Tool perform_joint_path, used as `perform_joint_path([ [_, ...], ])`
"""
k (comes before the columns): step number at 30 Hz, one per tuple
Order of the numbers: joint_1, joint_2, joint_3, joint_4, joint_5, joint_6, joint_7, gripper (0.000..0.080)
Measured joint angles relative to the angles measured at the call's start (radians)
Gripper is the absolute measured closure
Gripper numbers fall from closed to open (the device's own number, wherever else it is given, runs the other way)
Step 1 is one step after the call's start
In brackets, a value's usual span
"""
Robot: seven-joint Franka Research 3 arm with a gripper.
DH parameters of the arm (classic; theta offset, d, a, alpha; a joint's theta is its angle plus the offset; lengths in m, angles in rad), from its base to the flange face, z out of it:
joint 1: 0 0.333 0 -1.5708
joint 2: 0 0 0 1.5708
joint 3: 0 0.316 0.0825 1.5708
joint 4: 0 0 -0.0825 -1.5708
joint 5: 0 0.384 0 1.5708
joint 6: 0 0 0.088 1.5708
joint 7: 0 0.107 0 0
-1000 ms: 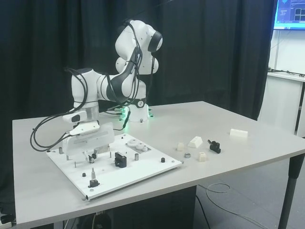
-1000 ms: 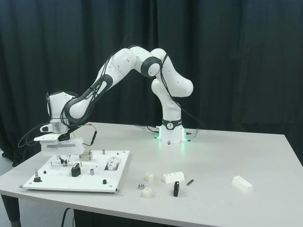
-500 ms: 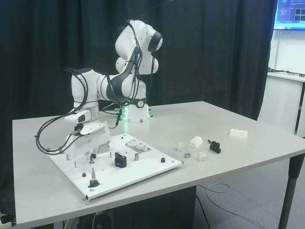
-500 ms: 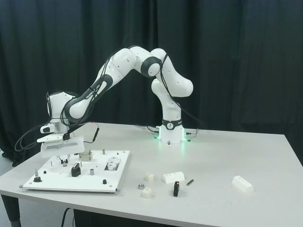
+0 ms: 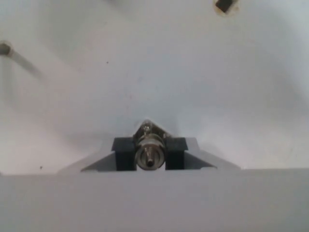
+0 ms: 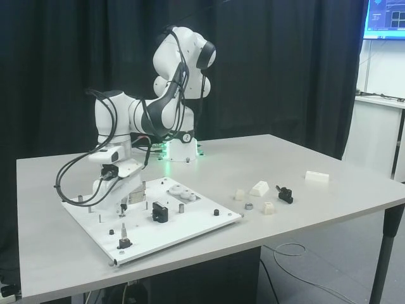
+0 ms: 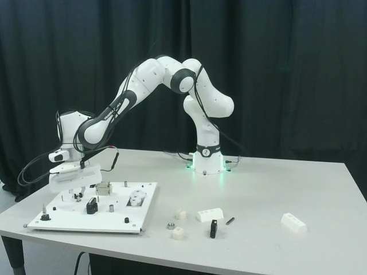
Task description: Remove BNC.
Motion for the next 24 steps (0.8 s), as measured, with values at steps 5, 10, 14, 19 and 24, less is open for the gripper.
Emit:
perform_joint_path([
  [5, 0.0, 0.0, 0.0, 0.0, 0.0, 0.0, -0.038, 0.0678],
  [10, 0.001, 0.0, 0.0, 0.0, 0.0, 0.0, -0.058, 0.0679],
  [14, 0.001, -0.001, 0.0, 0.0, 0.0, 0.0, -0.071, 0.0679],
  [19, 0.002, -0.001, -0.001, 0.0, -0.001, -0.002, -0.092, 0.0679],
  [24, 0.003, -0.002, -0.001, 0.0, -0.002, -0.003, -0.112, 0.0681],
])
